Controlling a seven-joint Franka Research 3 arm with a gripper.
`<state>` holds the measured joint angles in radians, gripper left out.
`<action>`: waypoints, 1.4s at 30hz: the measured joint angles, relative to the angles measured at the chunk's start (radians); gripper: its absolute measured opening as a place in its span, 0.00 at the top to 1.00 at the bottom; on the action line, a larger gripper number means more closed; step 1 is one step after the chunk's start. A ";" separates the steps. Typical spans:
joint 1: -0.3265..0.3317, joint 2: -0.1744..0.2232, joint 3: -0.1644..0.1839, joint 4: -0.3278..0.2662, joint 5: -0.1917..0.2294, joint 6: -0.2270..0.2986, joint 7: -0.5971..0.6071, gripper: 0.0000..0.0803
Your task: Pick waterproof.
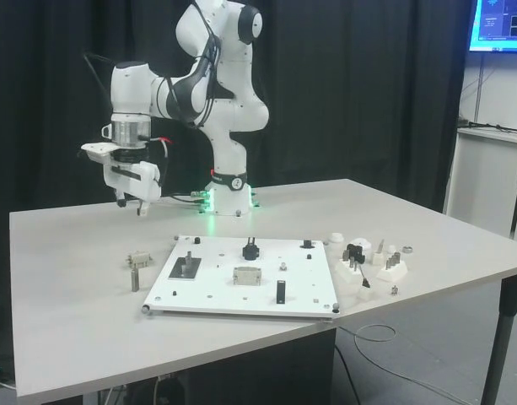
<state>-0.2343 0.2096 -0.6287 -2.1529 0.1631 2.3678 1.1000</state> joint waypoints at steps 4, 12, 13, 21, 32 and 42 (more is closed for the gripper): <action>0.000 0.014 -0.007 -0.006 -0.007 0.010 -0.007 0.00; 0.000 0.033 -0.027 -0.042 0.001 0.054 0.042 0.00; -0.001 0.035 -0.028 -0.047 0.003 0.059 0.058 0.00; -0.001 0.047 -0.024 -0.082 0.042 0.109 0.130 0.00; 0.006 0.082 -0.012 -0.100 0.121 0.158 0.133 0.00; 0.007 0.125 0.010 -0.100 0.178 0.180 0.133 0.00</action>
<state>-0.2271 0.3342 -0.6185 -2.2532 0.3406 2.5474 1.2329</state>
